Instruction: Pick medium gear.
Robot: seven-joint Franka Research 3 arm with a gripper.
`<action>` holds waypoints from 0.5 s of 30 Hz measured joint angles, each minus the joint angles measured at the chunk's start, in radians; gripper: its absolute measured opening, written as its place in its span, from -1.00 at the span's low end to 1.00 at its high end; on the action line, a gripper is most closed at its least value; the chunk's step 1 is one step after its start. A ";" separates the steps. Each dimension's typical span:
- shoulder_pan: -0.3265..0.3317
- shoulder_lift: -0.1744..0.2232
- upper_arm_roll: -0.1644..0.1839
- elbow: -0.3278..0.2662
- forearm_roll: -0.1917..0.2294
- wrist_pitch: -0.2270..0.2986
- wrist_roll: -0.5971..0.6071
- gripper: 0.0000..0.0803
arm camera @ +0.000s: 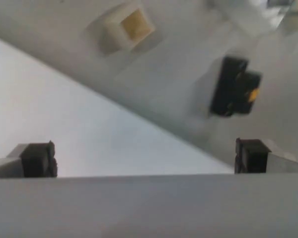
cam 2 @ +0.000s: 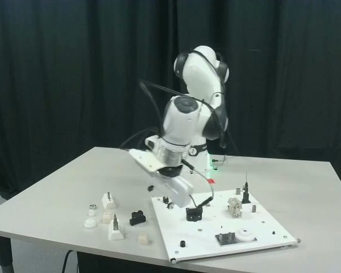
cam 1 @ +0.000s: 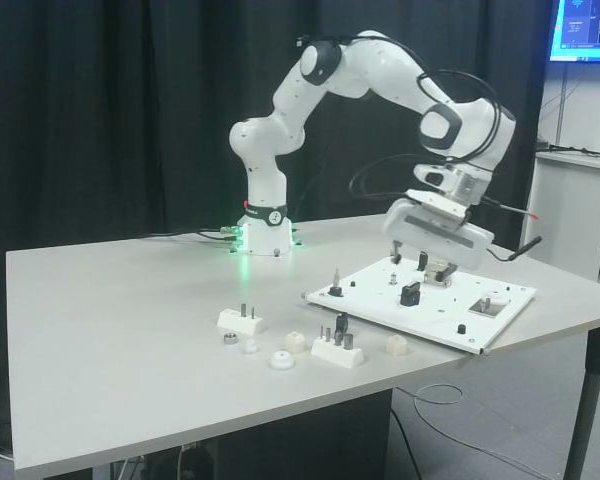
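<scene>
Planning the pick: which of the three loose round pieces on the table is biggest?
The white disc nearest the table's front edge; the white ring and grey ring beside it are smaller.

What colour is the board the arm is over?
White. The board shows best in the second room view.

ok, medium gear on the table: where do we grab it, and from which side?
Likely the middle-sized white disc, lying flat between the small grey part and the larger white disc. Grip its outer rim, coming straight down from above with the gripper open. Close crosswise to that row, since the neighbours sit close on both sides.
</scene>
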 joint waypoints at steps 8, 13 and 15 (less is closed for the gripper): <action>-0.200 -0.038 0.176 -0.015 -0.076 0.001 -0.157 0.99; -0.282 -0.042 0.224 -0.016 -0.081 0.005 -0.248 0.99; -0.297 -0.042 0.225 -0.017 -0.081 0.005 -0.282 0.99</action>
